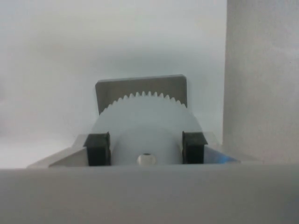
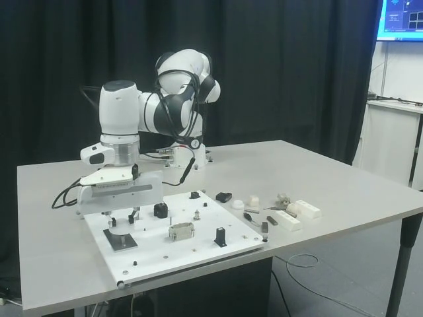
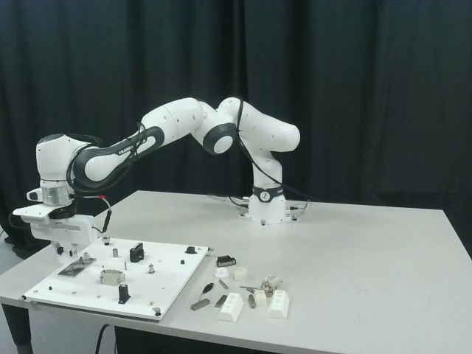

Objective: Place large gear.

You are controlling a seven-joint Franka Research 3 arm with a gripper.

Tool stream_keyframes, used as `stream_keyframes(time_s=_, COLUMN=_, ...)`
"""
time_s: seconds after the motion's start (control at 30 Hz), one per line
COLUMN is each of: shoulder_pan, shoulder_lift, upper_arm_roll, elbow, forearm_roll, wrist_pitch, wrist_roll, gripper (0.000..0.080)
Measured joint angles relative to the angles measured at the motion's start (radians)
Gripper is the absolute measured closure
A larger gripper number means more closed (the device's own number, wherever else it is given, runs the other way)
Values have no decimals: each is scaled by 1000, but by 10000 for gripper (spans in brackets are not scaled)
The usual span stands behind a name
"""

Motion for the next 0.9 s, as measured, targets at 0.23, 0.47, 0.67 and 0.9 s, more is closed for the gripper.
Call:
stream_keyframes(time_s=0.23, shoulder_pan=0, shoulder_lift=0, upper_arm_roll=0, elbow=1, forearm_roll=0, wrist_pitch=0, wrist_roll=0, gripper=473)
stream_keyframes(time_s=0.47, shoulder_pan=4, shoulder_lift=-5, upper_arm_roll=0, elbow=1, forearm_roll=0, wrist_pitch=-20, wrist_roll=0, gripper=473)
stream_keyframes(time_s=0.67, shoulder_pan=13, shoulder_lift=-18, upper_arm_roll=-1, elbow=2, forearm_roll=0, wrist_pitch=-65, wrist_roll=0, gripper=473)
stream_keyframes(time_s=0.9, shoulder_pan=31, shoulder_lift=-41, upper_arm_roll=-7, elbow=2, forearm_roll=0, wrist_pitch=-149, wrist_roll=0, gripper=473)
